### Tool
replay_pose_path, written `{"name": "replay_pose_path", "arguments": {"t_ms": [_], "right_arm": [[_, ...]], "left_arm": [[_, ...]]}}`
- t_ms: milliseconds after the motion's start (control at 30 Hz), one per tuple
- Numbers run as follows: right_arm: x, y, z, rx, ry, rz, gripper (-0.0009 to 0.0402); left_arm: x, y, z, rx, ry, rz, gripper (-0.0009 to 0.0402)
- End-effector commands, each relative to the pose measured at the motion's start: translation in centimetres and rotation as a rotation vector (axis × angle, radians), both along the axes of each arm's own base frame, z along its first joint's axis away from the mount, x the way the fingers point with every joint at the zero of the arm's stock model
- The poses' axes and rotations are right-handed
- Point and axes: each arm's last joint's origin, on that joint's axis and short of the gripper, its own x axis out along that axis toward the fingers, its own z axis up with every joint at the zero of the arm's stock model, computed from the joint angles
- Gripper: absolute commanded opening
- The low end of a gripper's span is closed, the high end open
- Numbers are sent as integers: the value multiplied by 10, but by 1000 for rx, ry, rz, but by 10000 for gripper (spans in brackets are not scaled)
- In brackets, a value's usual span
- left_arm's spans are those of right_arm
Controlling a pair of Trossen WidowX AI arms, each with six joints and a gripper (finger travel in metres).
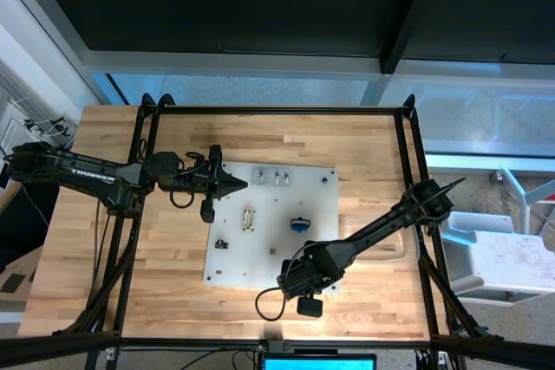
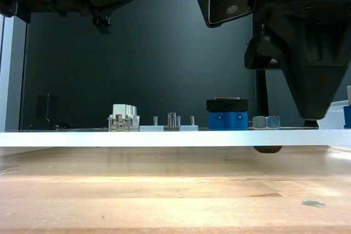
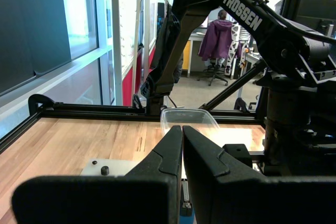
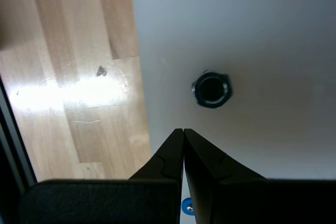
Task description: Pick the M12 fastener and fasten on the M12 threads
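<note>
Silver and six-sided, the M12 fastener (image 2: 266, 121) sits low on the white board (image 1: 260, 257) near its near right edge. No ribs show under it in the low view. From the right wrist view, the fastener (image 4: 211, 88) has a dark centre, and I cannot tell whether it is threaded on its stud or only lies there.

The right gripper (image 4: 183, 130) points down at the board just to the right of the fastener. Its fingers are pressed together with nothing between them, and their tips stand apart from the fastener. In the low view this gripper (image 2: 311, 120) reaches down almost to the board's surface.

The left gripper (image 1: 238, 185) hangs high over the far left part of the board, well apart from the fastener. Its fingers (image 3: 170, 148) are likewise pressed together and empty.

A blue fitting (image 2: 227, 119) stands on the board just left of the fastener, and a white connector (image 2: 123, 118) stands farther left. The board rests on the wooden bench (image 1: 173, 257).
</note>
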Motion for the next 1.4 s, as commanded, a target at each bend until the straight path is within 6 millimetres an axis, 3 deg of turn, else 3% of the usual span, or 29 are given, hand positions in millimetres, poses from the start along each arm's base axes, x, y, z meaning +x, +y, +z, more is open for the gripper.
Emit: {"name": "replay_pose_path", "arguments": {"t_ms": [33, 167, 967, 1400], "right_arm": [[-1, -3, 0, -61, -13, -25, 0], [0, -6, 0, -147, -53, -77, 0], [0, -1, 1, -54, -32, -68, 0], [-11, -5, 44, 1, -126, -71, 0]], "left_arm": [[0, 0, 0, 0, 0, 0, 0], [0, 0, 0, 0, 0, 0, 0], [0, 0, 0, 0, 0, 0, 0], [0, 0, 0, 0, 0, 0, 0]]}}
